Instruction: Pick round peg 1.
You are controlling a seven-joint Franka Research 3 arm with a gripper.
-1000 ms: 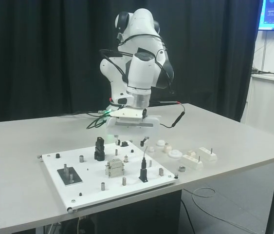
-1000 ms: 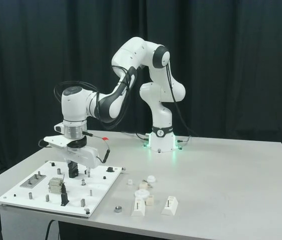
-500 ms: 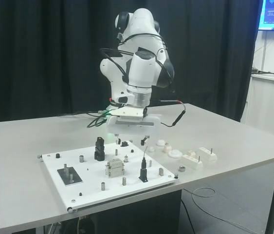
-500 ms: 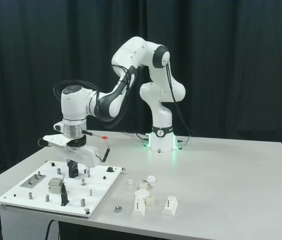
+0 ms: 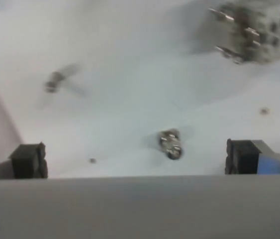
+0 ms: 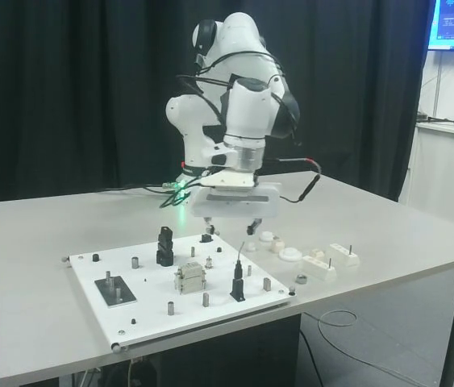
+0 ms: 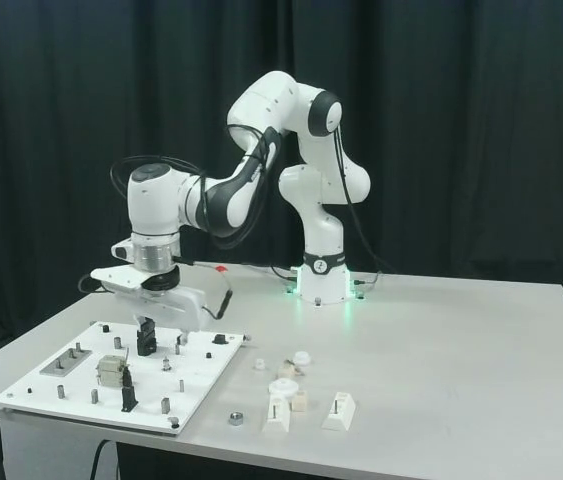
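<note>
First room view: off the desk (image 6: 41,242) front corner, about desk height, facing the white board (image 6: 150,310) with the arm (image 6: 239,105) behind it. Second room view: farther back, opposite side, facing the arm's base (image 7: 323,285); board (image 7: 36,395) sits at the near corner. Both share arm, board, desk top. Wrist view: close above the board (image 5: 130,74), looking down past both fingers (image 5: 28,160).

On your grey table (image 6: 41,234) lies the white board (image 6: 150,302), with white blocks (image 6: 331,260), white round parts (image 6: 279,243) and a small nut (image 6: 301,279) at its three o'clock.
</note>
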